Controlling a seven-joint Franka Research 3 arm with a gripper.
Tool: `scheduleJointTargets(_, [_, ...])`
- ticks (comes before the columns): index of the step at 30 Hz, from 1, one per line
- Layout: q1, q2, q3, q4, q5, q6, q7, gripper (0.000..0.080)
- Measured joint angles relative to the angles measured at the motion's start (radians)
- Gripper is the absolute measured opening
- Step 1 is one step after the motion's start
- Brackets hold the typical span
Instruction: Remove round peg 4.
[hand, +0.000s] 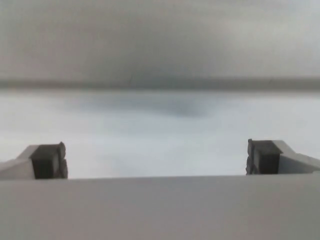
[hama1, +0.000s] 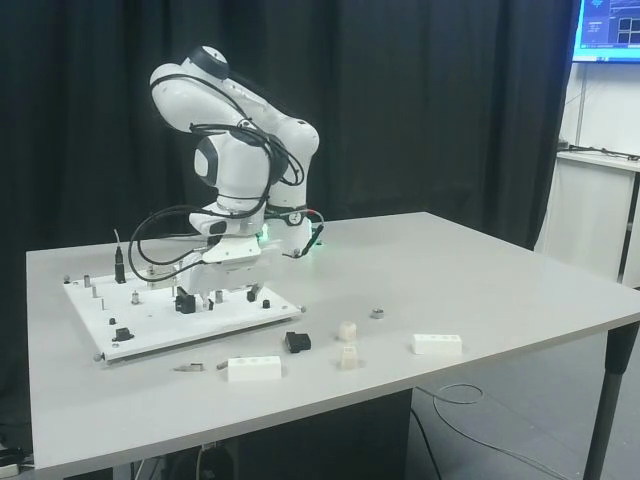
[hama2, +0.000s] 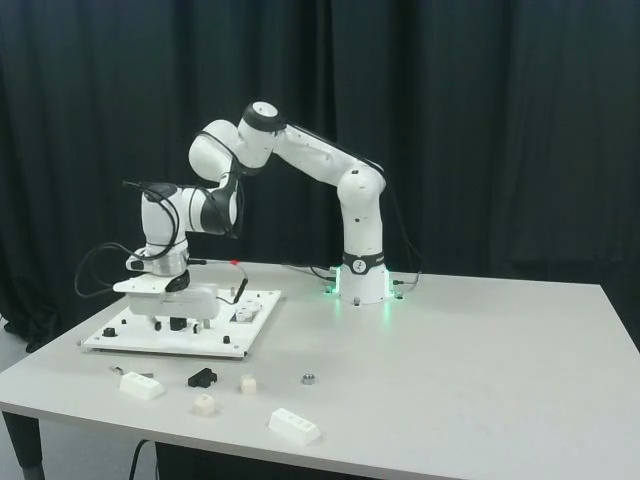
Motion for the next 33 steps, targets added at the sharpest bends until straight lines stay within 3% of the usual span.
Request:
scheduleJointTargets(17, [-0.192,0.034,0.071,-0.206,0.001,0.005,0.003,0.08])
scheduleJointTargets(33, [-0.304,0.043,0.074,-0.313,-0.012,0.08,0.004,0.08])
